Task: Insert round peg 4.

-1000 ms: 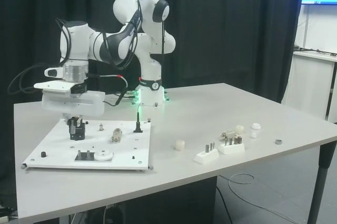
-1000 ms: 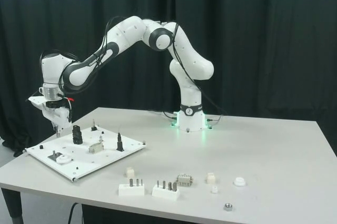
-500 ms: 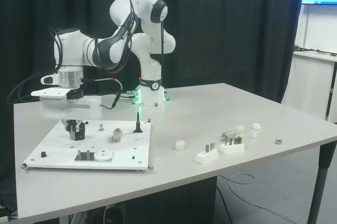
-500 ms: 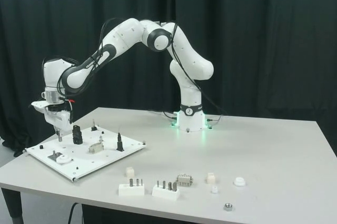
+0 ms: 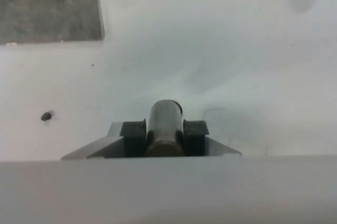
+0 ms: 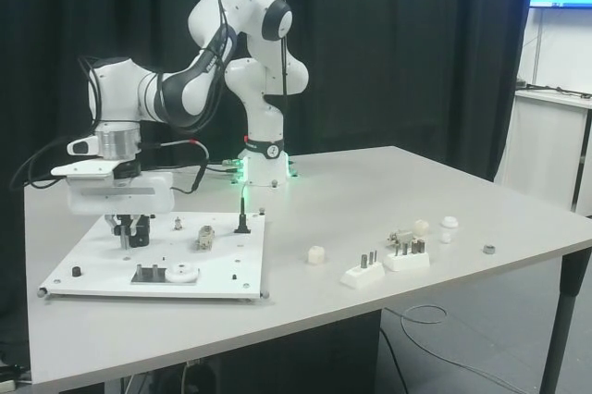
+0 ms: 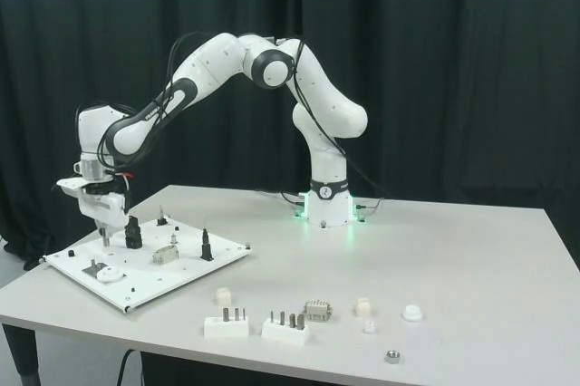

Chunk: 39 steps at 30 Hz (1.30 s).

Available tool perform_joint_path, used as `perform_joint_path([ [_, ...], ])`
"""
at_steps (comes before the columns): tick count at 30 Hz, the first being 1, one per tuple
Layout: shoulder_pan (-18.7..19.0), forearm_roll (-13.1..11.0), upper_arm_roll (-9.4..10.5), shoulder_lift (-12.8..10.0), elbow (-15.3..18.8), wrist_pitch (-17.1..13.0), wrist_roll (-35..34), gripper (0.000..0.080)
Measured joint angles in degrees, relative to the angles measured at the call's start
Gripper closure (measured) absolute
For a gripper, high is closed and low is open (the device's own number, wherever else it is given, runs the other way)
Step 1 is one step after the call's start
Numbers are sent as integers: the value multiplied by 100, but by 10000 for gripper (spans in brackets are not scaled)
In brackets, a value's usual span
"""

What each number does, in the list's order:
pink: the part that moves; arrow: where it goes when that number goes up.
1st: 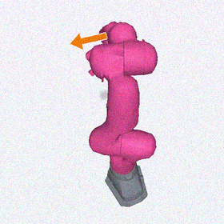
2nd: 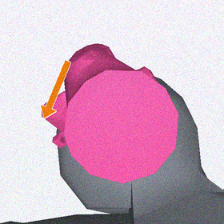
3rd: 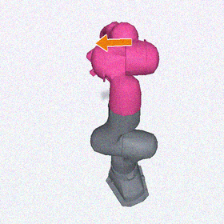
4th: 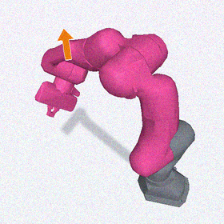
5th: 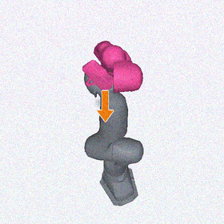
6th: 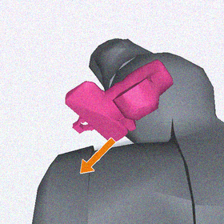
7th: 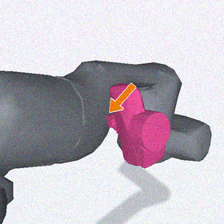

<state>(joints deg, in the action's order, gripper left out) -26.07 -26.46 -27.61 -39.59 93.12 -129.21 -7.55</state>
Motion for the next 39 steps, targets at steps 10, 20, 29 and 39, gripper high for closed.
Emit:
perform_joint_path([
  [10, -22, -127, 0, -2, 156, -142, 284, 658],
  [20, -24, -253, 0, -5, 277, -231, 485, 658],
  [29, -24, -325, 8, -43, 312, -301, 610, 658],
  [39, -21, -439, 17, -97, 311, -385, 751, 658],
])
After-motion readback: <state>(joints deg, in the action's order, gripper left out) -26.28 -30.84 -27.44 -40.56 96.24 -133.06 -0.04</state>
